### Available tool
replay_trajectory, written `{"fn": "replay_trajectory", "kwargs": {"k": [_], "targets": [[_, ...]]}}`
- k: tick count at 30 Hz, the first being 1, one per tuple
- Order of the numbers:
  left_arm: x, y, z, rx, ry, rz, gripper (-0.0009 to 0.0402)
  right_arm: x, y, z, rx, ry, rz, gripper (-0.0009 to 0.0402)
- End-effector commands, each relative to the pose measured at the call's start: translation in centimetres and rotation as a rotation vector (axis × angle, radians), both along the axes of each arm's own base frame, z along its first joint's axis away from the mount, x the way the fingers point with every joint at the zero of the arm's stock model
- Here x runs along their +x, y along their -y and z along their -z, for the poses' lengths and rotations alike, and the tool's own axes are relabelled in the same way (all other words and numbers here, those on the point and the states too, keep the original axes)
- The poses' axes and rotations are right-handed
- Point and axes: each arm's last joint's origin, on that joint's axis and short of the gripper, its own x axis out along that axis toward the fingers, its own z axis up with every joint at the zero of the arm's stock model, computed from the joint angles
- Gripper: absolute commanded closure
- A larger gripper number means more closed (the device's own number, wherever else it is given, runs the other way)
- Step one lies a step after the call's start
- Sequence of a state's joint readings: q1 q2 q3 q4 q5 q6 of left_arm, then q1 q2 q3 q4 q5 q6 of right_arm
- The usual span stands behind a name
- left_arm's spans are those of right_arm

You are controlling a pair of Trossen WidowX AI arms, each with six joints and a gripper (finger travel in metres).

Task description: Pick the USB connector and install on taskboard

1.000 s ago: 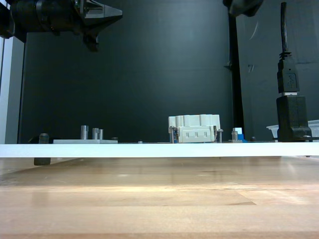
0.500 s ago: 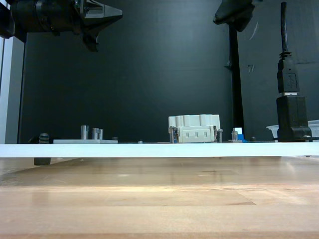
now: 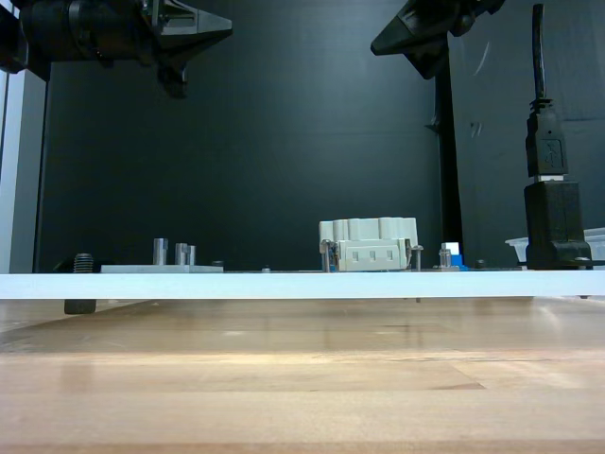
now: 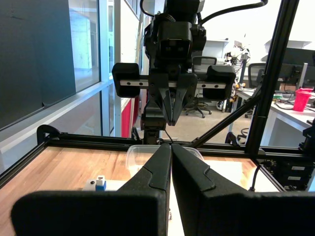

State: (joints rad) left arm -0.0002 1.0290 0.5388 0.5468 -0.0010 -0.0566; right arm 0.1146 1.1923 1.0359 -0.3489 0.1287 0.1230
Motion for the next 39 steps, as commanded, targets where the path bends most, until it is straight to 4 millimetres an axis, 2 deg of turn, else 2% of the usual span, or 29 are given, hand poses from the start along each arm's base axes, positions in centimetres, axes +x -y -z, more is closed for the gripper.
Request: {"fn": "replay_trajectory", "kwargs": {"k": [1, 9, 22, 32, 39], "targets": [[0.0, 0.0, 0.0, 0.000, 0.001, 0.000, 0.0393, 0.0, 0.6, 0.0, -0.013, 0.045, -0.013, 0.0393], [0.0, 0.0, 0.0, 0.000, 0.000, 0.000, 0.0393, -0.4, 1.3, 0.4, -0.012, 0.212, -0.038, 0.0393], [0.0, 0.0, 0.0, 0.000, 0.000, 0.000, 0.0393, -1.7, 2.0, 2.2, -0.005, 0.426, -0.009, 0.0393], [0.0, 0.0, 0.0, 0.000, 0.001, 0.000, 0.0393, -2.0, 2.6, 3.6, -0.006, 0.507, -0.008, 0.0393], [0.0, 0.0, 0.0, 0.000, 0.000, 0.000, 0.0393, -2.0, 2.6, 3.5, 0.000, 0.520, -0.029, 0.0393]]}}
